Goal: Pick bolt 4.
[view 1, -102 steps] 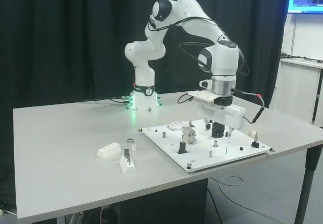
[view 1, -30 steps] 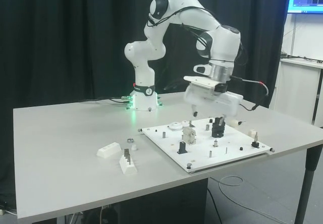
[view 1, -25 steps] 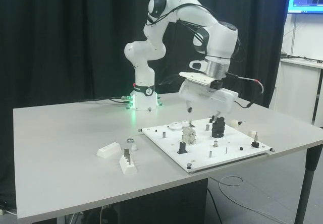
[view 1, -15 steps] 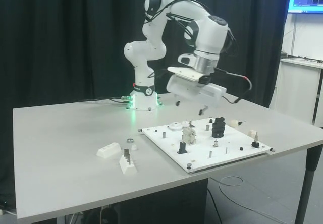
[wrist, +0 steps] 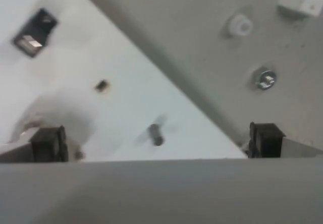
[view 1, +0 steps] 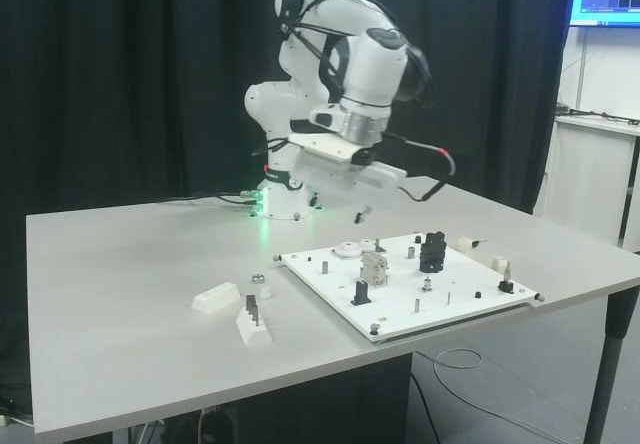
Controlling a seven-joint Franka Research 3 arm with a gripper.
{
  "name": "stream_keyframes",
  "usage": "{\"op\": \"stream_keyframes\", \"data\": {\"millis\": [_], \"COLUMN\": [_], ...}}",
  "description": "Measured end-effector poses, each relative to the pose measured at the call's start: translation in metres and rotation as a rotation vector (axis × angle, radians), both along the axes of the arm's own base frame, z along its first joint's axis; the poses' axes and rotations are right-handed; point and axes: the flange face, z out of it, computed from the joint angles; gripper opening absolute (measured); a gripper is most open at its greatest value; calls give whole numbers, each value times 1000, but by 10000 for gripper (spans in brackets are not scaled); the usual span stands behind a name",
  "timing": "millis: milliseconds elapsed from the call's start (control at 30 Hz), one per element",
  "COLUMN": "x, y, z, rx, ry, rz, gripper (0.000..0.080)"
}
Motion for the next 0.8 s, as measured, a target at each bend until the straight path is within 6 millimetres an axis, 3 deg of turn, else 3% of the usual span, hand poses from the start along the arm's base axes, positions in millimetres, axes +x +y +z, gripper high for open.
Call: {"op": "stream_keyframes", "data": {"millis": [333,800], "x": [-31,-85], "y": [-40,-69], "z": [-15,-49], "rx": [17,38], "ry": [-3,-46], "rz": [53,132], "gripper": [800,800]}}
